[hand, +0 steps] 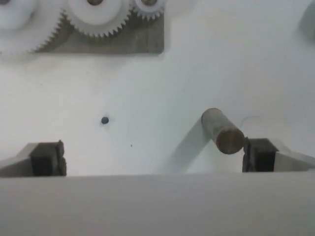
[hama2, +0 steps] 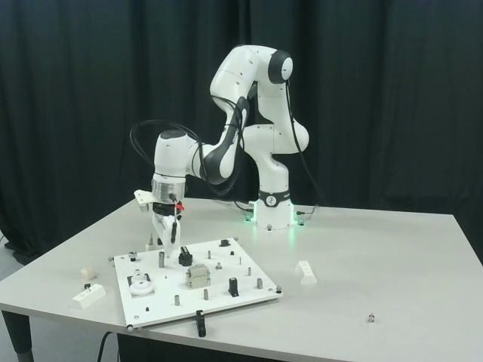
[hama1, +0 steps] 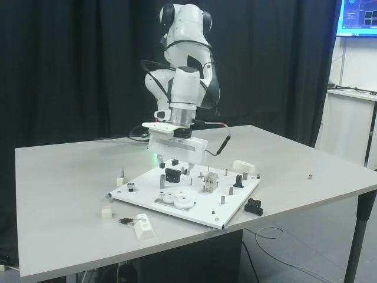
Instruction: Insert round peg 4.
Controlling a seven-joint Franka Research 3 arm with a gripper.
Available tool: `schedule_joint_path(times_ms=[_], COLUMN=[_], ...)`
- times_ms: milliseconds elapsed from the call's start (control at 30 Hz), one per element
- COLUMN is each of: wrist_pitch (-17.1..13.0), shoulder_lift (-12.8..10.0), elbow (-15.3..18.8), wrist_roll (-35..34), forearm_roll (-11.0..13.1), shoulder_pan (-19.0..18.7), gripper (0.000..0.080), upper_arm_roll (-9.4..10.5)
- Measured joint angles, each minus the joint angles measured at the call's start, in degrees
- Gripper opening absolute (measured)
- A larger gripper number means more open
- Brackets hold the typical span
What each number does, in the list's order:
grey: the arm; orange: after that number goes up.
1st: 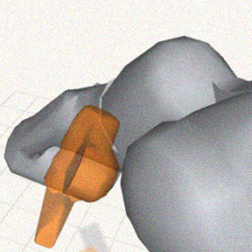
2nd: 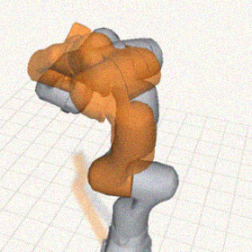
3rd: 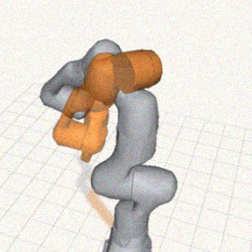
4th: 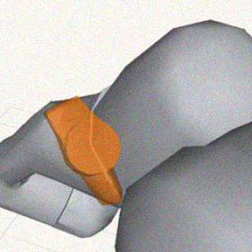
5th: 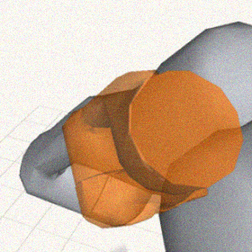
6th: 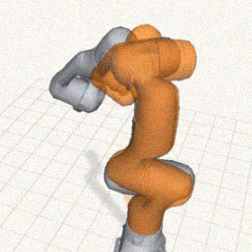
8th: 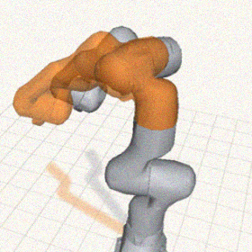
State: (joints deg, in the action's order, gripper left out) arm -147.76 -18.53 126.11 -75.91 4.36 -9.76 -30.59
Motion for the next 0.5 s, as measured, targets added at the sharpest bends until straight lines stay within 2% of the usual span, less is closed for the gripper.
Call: schedule_joint_path(times_ms=[500], wrist_pitch=[-0.1], shoulder_lift=[-1.4], elbow=[0.3], wrist_roll=[0.0], forearm_roll=[0.6], shoulder_pan=[0.0], gripper=[0.08], upper_arm_roll=[0.49])
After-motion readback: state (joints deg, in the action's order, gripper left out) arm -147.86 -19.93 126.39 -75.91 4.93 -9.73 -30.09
